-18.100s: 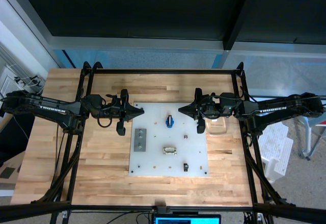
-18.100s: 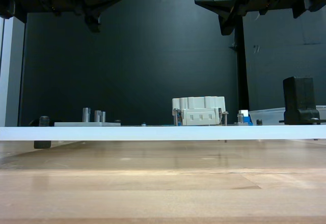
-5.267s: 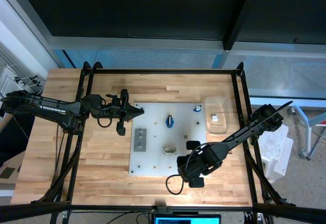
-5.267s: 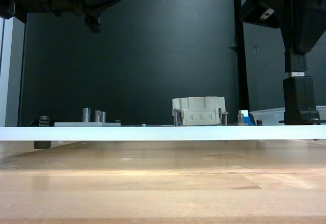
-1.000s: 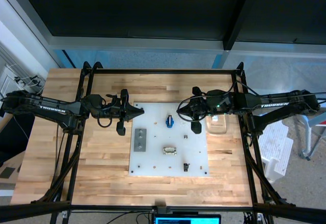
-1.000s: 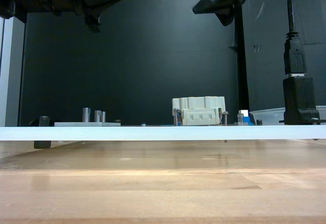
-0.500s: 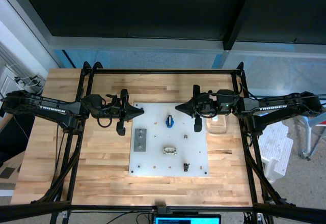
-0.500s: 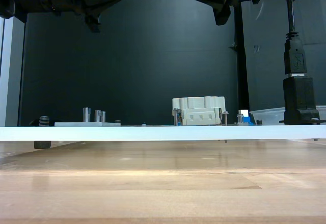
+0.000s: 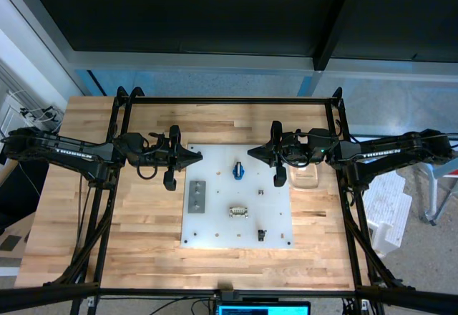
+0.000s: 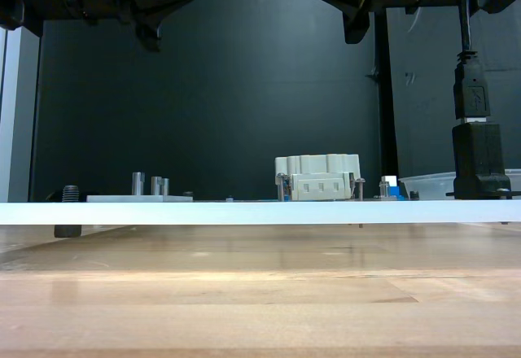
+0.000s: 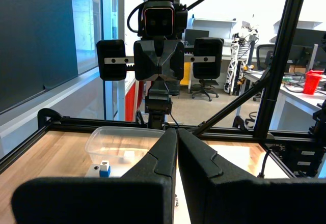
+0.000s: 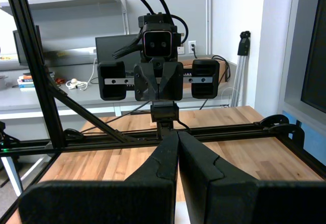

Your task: Pick the USB connector and install on taskboard

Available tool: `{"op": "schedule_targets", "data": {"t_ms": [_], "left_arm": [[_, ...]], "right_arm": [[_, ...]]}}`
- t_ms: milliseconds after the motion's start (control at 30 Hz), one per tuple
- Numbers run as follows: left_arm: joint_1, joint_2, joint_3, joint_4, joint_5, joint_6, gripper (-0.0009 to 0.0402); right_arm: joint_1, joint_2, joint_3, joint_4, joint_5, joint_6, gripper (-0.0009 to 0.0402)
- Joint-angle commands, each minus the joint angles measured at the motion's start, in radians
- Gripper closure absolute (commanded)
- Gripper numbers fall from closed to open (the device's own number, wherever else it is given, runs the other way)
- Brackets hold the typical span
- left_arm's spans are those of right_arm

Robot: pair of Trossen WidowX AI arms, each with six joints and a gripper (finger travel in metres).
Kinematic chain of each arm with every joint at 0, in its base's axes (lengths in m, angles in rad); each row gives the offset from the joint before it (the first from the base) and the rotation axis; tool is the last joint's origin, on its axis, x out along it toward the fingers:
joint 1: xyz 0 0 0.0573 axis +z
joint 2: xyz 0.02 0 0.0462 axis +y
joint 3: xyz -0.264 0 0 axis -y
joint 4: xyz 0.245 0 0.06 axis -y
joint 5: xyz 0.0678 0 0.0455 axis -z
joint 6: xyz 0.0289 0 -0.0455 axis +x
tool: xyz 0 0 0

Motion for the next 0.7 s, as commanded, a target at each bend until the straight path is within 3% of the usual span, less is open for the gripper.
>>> {"op": "schedule_targets", "data": {"t_ms": [33, 700], "left_arm": [[0.0, 0.0, 0.0, 0.0, 0.0, 0.0, 0.0393], [0.0, 0.0, 0.0, 0.0, 0.0, 0.0, 0.0393]], "right_arm": [[0.0, 0.002, -0.011, -0.001, 0.002, 0.0, 0.0393], [0.0, 0.002, -0.039, 0.021, 0.001, 0.001, 0.0393]]}}
